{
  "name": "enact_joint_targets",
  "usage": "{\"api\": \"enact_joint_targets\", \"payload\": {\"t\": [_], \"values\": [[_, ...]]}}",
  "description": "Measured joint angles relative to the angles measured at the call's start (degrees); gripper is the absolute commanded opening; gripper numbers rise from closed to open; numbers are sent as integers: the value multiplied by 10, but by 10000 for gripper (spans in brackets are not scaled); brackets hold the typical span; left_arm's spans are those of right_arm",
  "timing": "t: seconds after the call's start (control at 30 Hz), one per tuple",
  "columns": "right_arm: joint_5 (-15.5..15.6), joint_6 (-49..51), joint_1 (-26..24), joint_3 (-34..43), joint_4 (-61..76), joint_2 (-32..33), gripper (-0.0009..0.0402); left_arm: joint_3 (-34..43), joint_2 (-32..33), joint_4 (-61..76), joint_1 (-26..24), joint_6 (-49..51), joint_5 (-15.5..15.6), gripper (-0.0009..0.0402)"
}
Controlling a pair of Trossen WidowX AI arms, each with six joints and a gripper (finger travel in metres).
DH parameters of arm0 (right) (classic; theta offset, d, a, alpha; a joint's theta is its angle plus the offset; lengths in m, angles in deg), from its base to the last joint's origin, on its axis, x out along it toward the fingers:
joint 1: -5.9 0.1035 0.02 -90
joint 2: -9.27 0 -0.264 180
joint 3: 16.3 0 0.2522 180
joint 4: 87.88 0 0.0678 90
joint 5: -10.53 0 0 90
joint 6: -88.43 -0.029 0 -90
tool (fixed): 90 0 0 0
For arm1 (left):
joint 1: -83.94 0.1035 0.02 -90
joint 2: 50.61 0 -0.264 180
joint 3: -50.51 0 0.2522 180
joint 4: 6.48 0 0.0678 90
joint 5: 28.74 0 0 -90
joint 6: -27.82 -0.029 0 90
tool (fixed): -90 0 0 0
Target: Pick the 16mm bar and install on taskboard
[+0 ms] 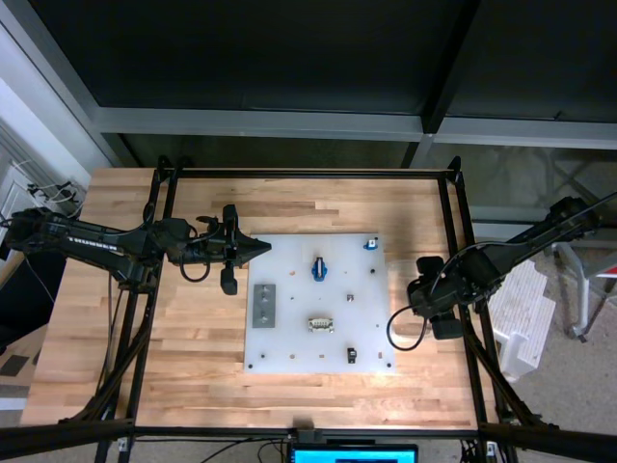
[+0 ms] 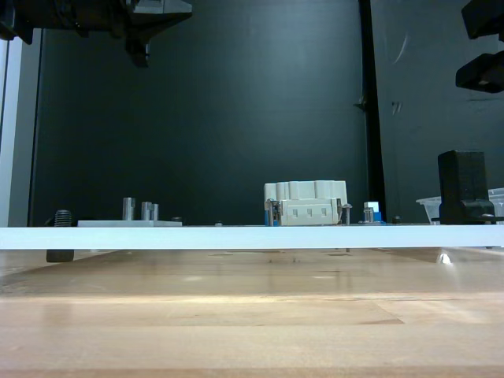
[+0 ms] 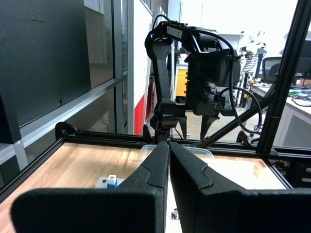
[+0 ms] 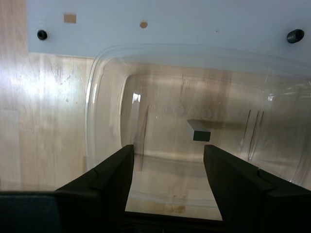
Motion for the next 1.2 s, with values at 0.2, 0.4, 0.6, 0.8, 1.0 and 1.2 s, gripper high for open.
{"api": "enact_joint_targets", "payload": {"t": [0.2, 0.4, 0.6, 0.8, 1.0, 1.2], "values": [[0, 7, 14, 0, -1, 16, 227, 0, 0, 0, 0, 0, 0, 1], [1, 6, 24, -4, -13, 30, 228, 0, 0, 0, 0, 0, 0, 1], [2, 3, 30, -5, -26, 45, 229, 0, 0, 0, 0, 0, 0, 1], [2, 1, 39, -7, -37, 65, 229, 0, 0, 0, 0, 0, 0, 1], [2, 1, 42, -11, -57, 77, 229, 0, 0, 0, 0, 0, 0, 1], [2, -3, 43, -14, -59, 92, 229, 0, 0, 0, 0, 0, 0, 1]]}}
